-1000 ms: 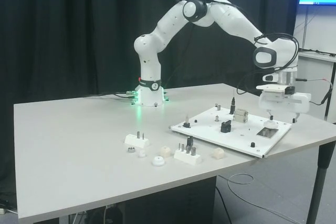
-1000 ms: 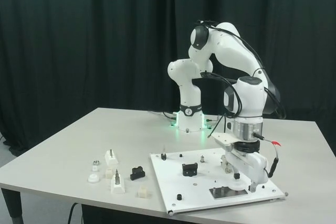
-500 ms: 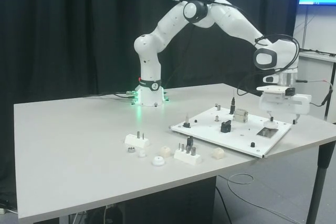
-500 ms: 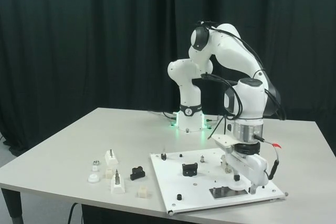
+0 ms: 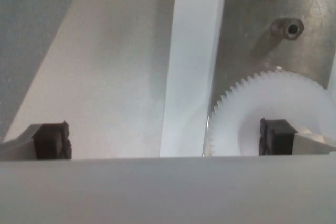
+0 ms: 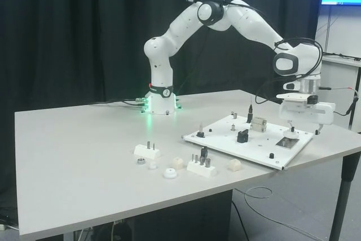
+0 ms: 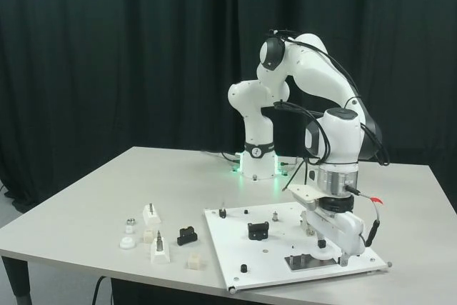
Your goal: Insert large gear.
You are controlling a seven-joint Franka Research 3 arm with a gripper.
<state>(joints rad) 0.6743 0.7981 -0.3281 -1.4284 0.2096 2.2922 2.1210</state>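
We note the white toothed plastic gear (image 5: 273, 111) lying flat on the grey metal plate (image 5: 310, 35) set into the white assembly board (image 7: 235, 244) at the board's outer end, beside a small dark metal peg (image 5: 287, 28). From the room views the gear itself is hidden under the hand, so we cannot tell whether it is already seated on a shaft.

The white arm's two-finger gripper (image 5: 163, 141) hangs directly over this spot. The jaws stand spread wide and grip nothing: one black pad (image 5: 274, 136) sits over the gear's inner face, the other (image 5: 51, 141) is well apart, over the board's edge and the grey table (image 6: 84, 150).

Handling judgement: the gear looks like a rigid moulded part, light, smooth and rather slippery on its flat faces. The fine teeth round the rim are the fragile feature, so we would not squeeze hard across them. Best hold is across the raised centre hub if it has one, or squarely across the rim on opposite sides, keeping the disc level so the bore meets its shaft without tilting and jamming.
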